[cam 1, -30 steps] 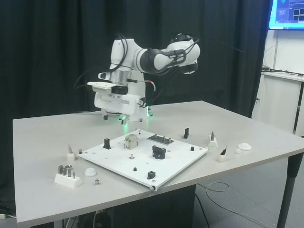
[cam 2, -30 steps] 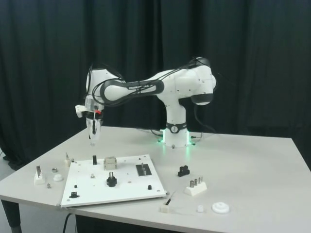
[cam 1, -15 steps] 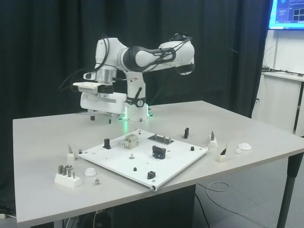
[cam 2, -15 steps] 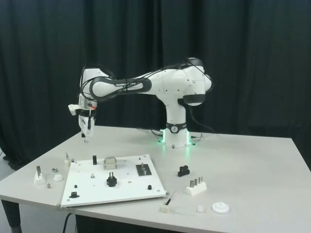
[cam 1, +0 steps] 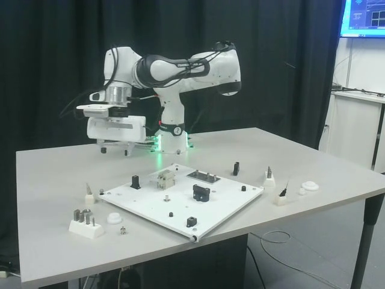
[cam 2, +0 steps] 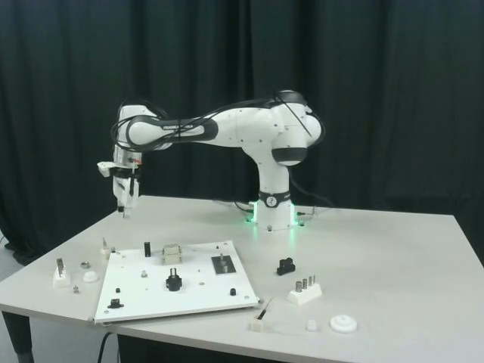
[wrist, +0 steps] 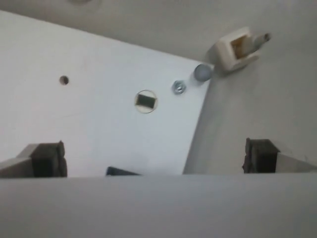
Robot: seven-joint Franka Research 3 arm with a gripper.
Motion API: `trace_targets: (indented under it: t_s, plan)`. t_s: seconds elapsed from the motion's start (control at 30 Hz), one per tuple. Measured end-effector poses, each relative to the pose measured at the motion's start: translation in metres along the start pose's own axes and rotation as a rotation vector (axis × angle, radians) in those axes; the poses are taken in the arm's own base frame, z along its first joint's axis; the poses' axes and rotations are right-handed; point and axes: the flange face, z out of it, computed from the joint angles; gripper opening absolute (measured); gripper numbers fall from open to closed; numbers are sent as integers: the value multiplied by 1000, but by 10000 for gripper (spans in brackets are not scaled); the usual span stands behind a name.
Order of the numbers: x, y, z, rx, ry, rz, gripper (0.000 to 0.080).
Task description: Pick Ethernet.
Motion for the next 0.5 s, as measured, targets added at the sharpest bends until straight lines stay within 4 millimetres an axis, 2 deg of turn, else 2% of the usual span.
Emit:
trace_targets:
  t_s: [0.5]
  plan:
    - [47, -1, 3, 10, -49, -47, 800]
